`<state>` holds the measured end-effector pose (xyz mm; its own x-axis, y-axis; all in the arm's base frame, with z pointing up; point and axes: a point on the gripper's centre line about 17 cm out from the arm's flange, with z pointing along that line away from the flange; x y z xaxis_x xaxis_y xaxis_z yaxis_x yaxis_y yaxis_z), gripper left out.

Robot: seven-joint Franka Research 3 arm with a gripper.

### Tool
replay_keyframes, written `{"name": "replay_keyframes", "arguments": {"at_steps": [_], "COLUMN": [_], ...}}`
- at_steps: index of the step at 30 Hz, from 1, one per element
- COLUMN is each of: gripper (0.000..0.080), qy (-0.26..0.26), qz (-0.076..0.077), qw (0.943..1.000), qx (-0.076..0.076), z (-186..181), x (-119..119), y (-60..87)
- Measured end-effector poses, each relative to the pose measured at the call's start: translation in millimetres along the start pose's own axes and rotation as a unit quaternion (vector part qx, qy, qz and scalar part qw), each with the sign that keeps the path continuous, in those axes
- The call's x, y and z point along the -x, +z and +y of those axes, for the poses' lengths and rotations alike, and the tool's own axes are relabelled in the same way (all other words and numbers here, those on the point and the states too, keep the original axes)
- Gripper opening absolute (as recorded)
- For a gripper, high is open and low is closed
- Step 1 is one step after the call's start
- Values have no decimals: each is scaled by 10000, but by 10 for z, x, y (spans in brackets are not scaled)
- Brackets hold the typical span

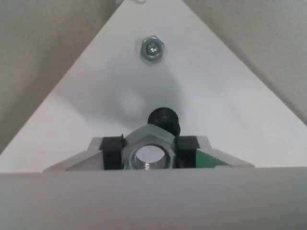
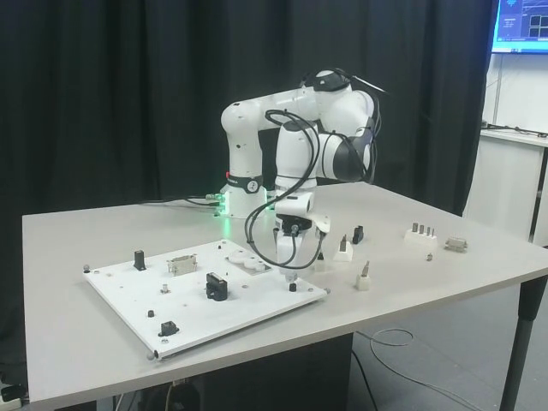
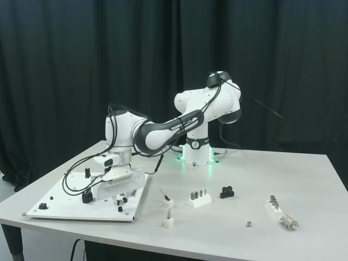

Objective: Insert bolt 4.

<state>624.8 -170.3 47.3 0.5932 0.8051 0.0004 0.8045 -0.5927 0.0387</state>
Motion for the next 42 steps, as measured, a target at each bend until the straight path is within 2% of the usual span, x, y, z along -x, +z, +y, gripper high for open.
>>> {"name": "replay_keyframes", "arguments": {"at_steps": [24,42], "gripper": [225,225], "qy": [-28,-37], "qz": [68,54], "qw": [10000,10000], "qx": [0,-8], "z": [91,87], "x": [-44,-41], "y": [81,83]}}
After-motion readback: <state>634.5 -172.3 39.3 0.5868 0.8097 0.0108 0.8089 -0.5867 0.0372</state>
